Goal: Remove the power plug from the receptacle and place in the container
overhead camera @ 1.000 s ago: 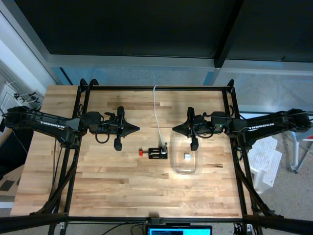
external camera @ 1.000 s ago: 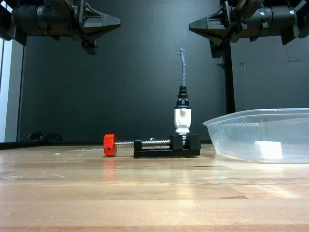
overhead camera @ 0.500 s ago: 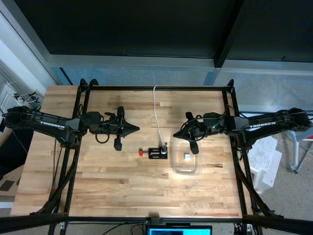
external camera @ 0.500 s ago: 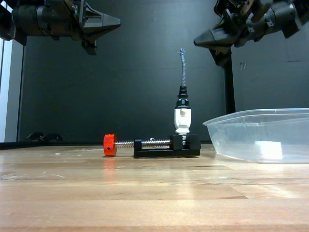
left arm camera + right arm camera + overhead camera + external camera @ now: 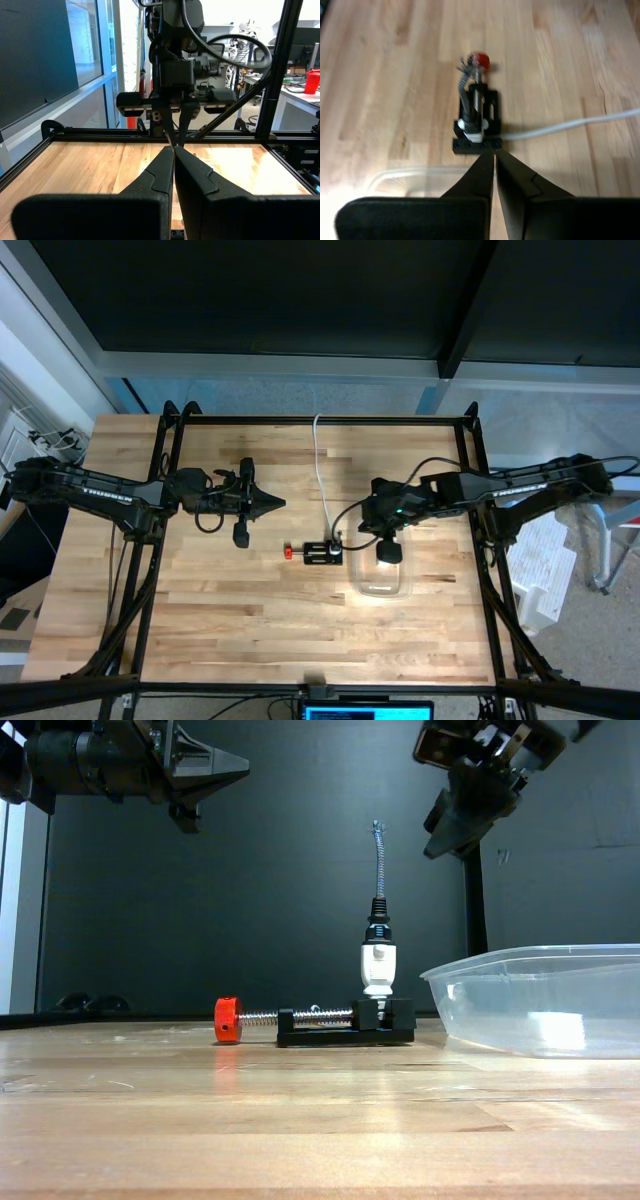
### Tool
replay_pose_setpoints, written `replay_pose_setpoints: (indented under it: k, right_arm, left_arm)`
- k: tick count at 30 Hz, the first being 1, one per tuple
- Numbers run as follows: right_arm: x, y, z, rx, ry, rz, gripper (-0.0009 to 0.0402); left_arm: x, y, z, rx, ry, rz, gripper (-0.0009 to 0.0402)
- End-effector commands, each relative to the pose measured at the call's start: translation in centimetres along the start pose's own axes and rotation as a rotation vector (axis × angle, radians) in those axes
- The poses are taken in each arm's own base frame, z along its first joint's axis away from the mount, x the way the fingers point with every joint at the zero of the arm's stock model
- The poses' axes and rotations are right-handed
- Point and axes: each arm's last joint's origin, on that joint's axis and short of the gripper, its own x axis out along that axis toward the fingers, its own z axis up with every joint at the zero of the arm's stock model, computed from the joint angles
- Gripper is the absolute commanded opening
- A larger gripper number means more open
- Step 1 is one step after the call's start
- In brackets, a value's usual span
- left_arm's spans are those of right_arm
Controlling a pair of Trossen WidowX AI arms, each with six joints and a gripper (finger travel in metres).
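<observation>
The power plug (image 5: 377, 923) sits upright in the white receptacle (image 5: 378, 966), which the small black vise (image 5: 346, 1021) clamps to the table, red knob (image 5: 227, 1019) pointing left. The container (image 5: 535, 997) lies just beside the vise on its right.

Your right gripper (image 5: 494, 156) hangs above and to the right of the plug, tilted down toward it, with its fingers pressed together and holding nothing. The left gripper (image 5: 173, 148) is also closed and empty, parked high over the table's left half, well apart from the work.

Expect the plug to be light and rigid in its moulded black body, probably held only by friction in the socket. The thin cord (image 5: 379, 860) rising from it looks springy and will likely bend or slip if pinched, so don't take it there. Take hold of the black body just above the white block. It is a small target, so open the jaws first, straddle it squarely, and pull straight up. The vise should hold the receptacle down, though a sideways tug could drag the lot.
</observation>
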Motion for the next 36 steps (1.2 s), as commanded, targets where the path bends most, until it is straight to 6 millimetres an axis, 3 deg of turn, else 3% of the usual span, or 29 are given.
replay_pose_setpoints:
  k: [1,9,14,22,36]
  right_arm:
    - [0.5,0.2,0.9,-0.003,0.069,-0.01,0.0057]
    - [2.0,0.8,3.1,-0.02,0.182,-0.045,0.0182]
    - [3.2,1.3,4.3,-0.029,0.219,-0.044,0.0231]
    - [5.4,2.2,5.4,-0.051,0.275,-0.039,0.024]
    - [9.1,2.9,5.3,-0.062,0.336,-0.041,0.024]
  left_arm:
    - [0.0,0.0,0.0,0.0,0.0,0.0,0.0]
    - [0.0,0.0,0.0,0.0,0.0,0.0,0.0]
    - [0.0,0.0,0.0,0.0,0.0,0.0,0.0]
    - [0.0,0.0,0.0,0.0,0.0,0.0,0.0]
    - [0.0,0.0,0.0,0.0,0.0,0.0,0.0]
